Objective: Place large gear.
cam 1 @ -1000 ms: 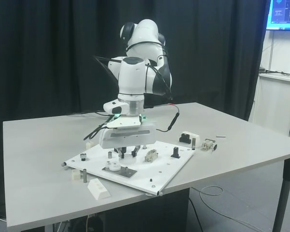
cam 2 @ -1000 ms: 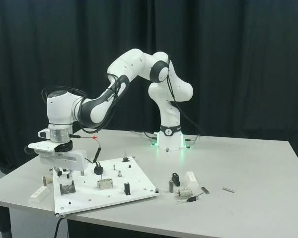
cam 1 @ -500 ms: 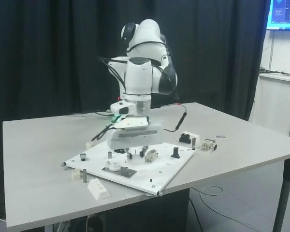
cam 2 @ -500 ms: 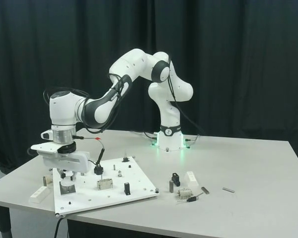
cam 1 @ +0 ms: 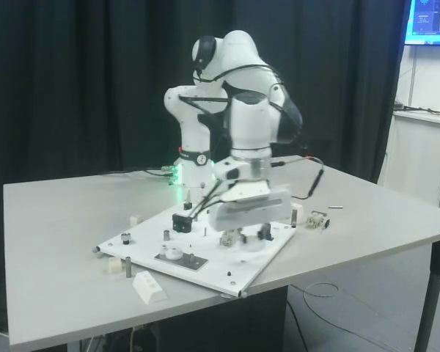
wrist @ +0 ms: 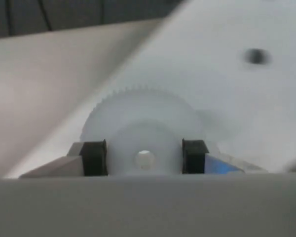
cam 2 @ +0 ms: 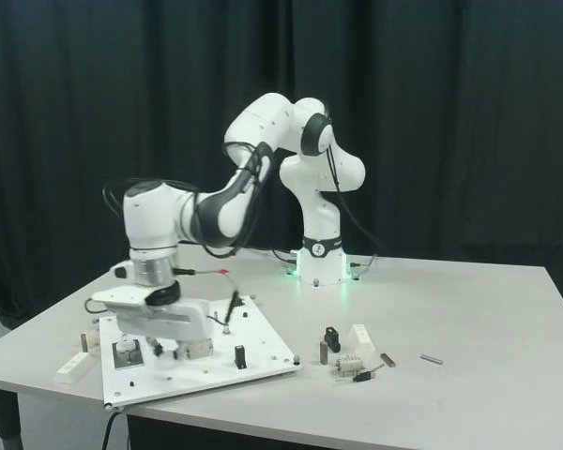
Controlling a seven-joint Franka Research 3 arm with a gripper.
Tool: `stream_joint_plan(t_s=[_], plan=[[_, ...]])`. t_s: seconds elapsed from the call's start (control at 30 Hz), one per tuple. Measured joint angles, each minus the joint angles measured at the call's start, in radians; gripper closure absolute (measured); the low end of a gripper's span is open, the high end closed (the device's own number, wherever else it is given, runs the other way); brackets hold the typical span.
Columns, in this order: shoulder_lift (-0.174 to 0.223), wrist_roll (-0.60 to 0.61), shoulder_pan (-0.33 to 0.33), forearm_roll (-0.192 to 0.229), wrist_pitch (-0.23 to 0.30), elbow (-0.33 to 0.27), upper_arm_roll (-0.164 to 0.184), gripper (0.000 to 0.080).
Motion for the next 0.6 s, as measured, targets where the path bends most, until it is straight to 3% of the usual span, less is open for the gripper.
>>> stream_joint_plan(t_s=[0.6], plan=[[0.009,0.222,0.196,0.000,0.000,-0.002,0.010,0.0476]])
